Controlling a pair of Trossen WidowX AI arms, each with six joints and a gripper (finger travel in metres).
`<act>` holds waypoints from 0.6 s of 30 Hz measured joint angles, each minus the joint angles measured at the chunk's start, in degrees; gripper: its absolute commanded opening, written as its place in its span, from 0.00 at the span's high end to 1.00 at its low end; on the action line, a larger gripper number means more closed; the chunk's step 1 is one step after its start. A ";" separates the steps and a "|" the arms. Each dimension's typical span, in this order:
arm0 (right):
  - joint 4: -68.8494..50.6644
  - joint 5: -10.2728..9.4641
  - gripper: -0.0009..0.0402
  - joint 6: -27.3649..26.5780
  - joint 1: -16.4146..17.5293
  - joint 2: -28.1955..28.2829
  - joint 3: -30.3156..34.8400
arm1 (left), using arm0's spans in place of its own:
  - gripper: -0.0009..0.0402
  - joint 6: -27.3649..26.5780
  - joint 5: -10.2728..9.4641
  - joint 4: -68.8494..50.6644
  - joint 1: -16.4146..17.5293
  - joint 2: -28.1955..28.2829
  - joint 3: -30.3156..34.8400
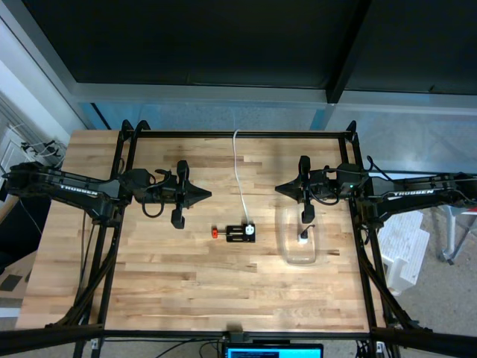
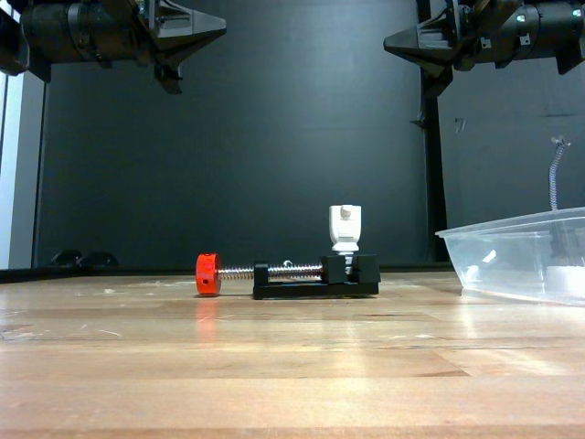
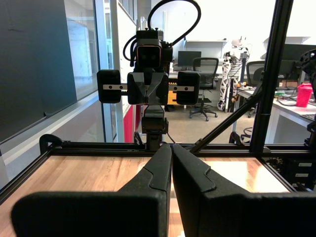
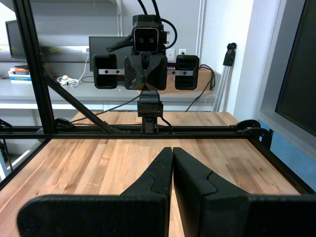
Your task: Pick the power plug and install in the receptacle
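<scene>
Receptacle [image 1: 250, 230] between left tool [image 1: 208, 195] and right tool [image 1: 278, 189]; power plug [image 1: 305, 233] in tray [image 1: 298, 262].

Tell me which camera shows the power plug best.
The high view: the power plug lies in the clear tray. In the low view the tray's wall obscures it; the wrist views miss it. The left gripper and right gripper hover shut above the table.

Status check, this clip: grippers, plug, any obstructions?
Left gripper and right gripper shut, high over table. Power plug in clear tray, untouched. Receptacle upright in vise, unobstructed.
</scene>
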 measured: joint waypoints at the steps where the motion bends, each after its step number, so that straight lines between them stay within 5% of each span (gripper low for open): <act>1: 0.02 0.02 0.98 0.00 0.00 0.00 0.00 | 0.98 0.02 0.00 0.00 0.02 0.00 0.00; 18: -2.86 0.35 0.98 1.86 0.00 -0.92 0.44 | 0.98 0.02 -0.02 0.00 0.02 -0.02 0.02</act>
